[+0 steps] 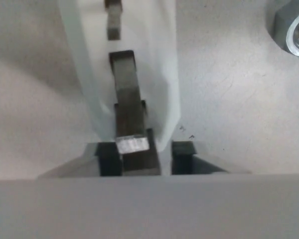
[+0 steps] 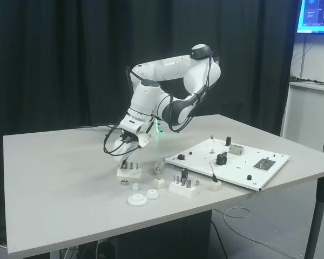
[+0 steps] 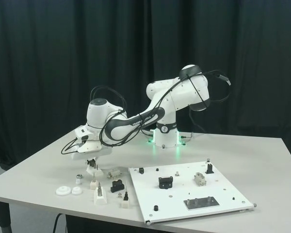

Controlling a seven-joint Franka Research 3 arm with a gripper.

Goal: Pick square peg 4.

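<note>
With its fingers (image 1: 109, 159) standing part open either side of the square peg (image 1: 132, 144) and not yet pinching it, the gripper (image 1: 145, 160) should close squarely, then lift straight out of the white holder (image 1: 89, 74).

My grey table (image 2: 54, 162) carries everything here. Directly on it lies a large white board (image 2: 229, 162) towards one side, and nearer my base stand several small white holder blocks (image 2: 129, 172) with pegs in them. Two white gears (image 2: 136, 200) lie flat near the front edge, close together (one larger than the other). A metal nut (image 1: 291, 27) rests on the bare surface too, just beside the long white block (image 1: 134, 74).
</note>
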